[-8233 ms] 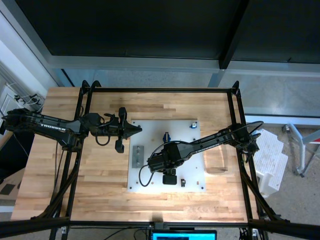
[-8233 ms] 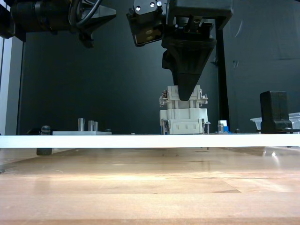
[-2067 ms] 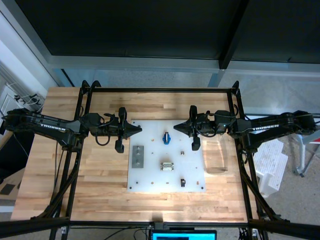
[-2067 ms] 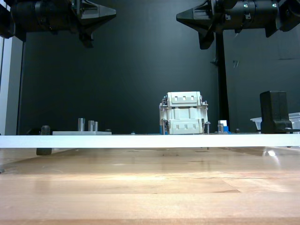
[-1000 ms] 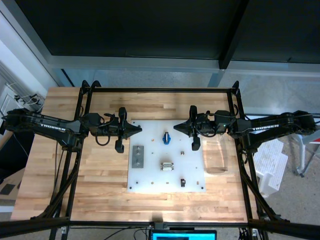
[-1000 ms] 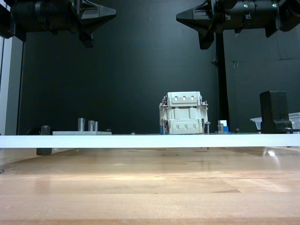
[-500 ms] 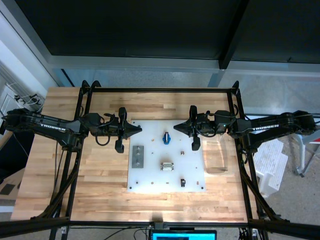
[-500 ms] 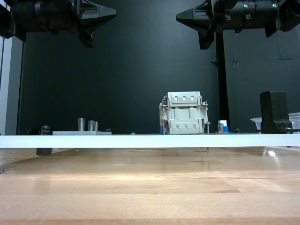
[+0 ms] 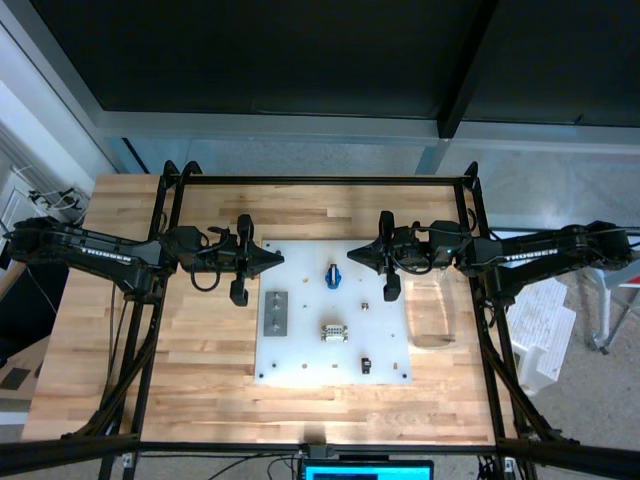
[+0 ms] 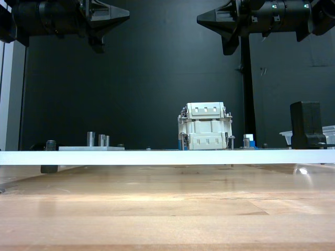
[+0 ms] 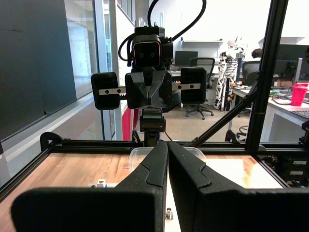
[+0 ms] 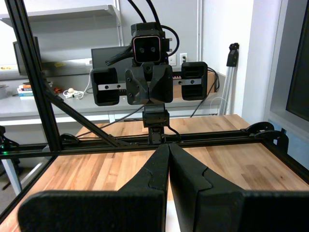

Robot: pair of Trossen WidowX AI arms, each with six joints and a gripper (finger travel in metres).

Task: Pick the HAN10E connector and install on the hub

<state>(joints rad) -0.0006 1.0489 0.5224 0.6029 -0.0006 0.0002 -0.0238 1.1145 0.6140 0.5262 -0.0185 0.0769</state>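
Pointing seemingly upward, connector [image 10: 205,111], both pincers [image 9: 277,258] [image 9: 353,254] aloft

Left gripper [image 9: 279,258]: hung high over the board's [image 9: 300,352] far left corner, fingers pressed together, tip pointing inward.
Right gripper [image 9: 351,255]: hung equally high over the board's far right part, fingers together, facing the left one across a gap.
Over the connector [image 10: 205,110]: open air above it where it sat on the hub [image 10: 205,140], mid-board.
Obstacles on board: metal block [image 9: 274,312] just left of the hub; blue fitting [image 9: 334,275] toward the far edge; small black block [image 9: 367,365] toward the near right corner.
Beside board: clear tub [image 9: 430,318] along the right edge.
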